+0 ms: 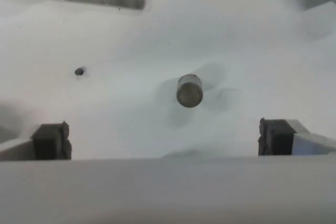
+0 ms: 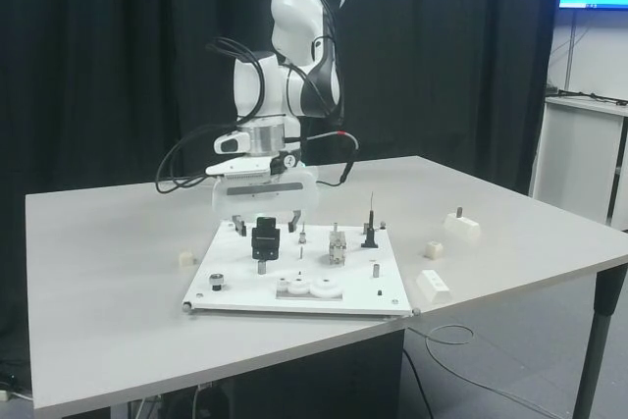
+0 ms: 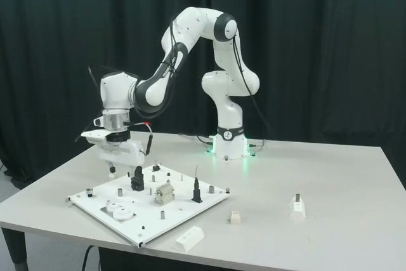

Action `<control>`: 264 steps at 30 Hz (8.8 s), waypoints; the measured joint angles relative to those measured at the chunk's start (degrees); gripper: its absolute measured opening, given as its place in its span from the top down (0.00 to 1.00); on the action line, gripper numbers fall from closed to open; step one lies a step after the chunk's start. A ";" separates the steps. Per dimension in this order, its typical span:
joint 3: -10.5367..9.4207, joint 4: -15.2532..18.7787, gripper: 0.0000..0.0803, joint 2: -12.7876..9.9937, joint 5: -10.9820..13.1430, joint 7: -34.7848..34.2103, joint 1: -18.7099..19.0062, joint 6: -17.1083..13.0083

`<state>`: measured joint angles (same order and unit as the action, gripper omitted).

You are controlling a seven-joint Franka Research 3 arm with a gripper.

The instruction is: Pick square peg 3.

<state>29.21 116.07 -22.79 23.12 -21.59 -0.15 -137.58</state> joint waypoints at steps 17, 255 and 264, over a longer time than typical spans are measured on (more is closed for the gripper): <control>0.52 -0.01 0.00 0.00 -0.92 -0.05 0.02 0.57; -1.75 12.90 0.36 -0.76 -3.15 -47.07 63.78 -14.10; -1.74 12.85 0.63 -0.76 -3.15 -47.07 63.75 -13.78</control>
<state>27.47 128.92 -23.55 19.98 -68.66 63.59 -151.35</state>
